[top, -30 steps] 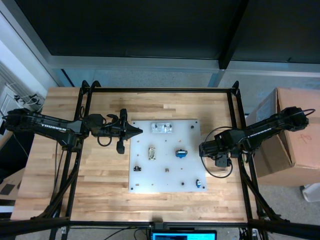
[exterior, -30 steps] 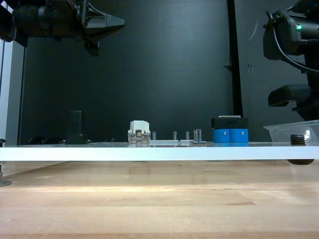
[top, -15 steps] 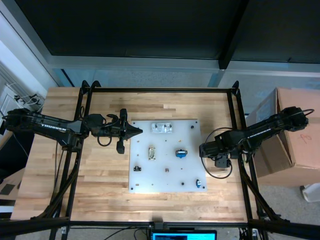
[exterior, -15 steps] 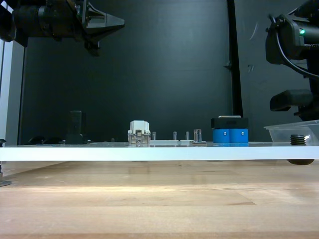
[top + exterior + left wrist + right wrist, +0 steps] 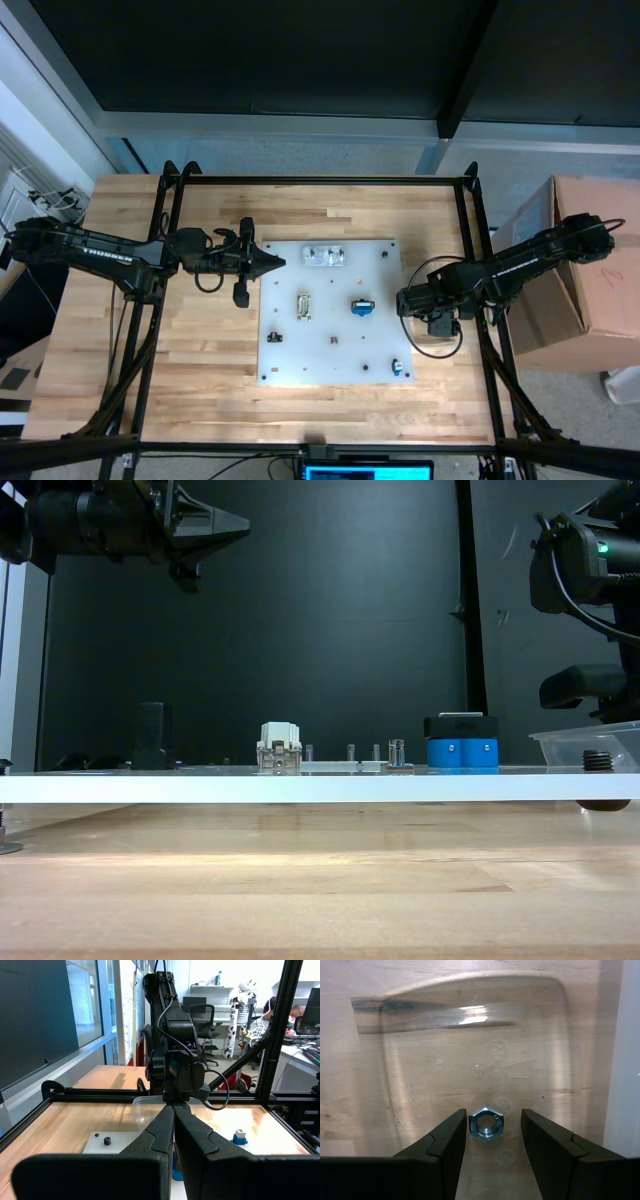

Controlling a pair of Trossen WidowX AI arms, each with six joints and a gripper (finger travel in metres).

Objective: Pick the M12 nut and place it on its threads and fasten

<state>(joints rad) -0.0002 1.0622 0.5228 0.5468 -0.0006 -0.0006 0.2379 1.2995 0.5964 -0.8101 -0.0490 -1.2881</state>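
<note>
Small silver nut [image 5: 486,1124], six-sided and shiny, lying flat and free on the floor of a clear, round-cornered plastic tray [image 5: 470,1060]. Directly between the matte black fingers [image 5: 445,1145] of the right pincer [image 5: 493,1116], fingers apart, a thin gap on either side of the nut. Just beyond one finger, past the tray wall, the smooth edge of the white board [image 5: 625,1060]. Short black ribbed stud [image 5: 598,761] on that board, ribs bare, well below the right pincer.

Compared with one second ago, right arm a little lower in the low view. Left arm just as before.

Right arm bent in from the edge of the pale wooden counter [image 5: 200,380], wrist pointing down over the tray. Left arm stretched level and held high, left pincer [image 5: 173,1110] with fingers pressed together into a wedge, holding nothing, tip at the board's near side edge.
</note>
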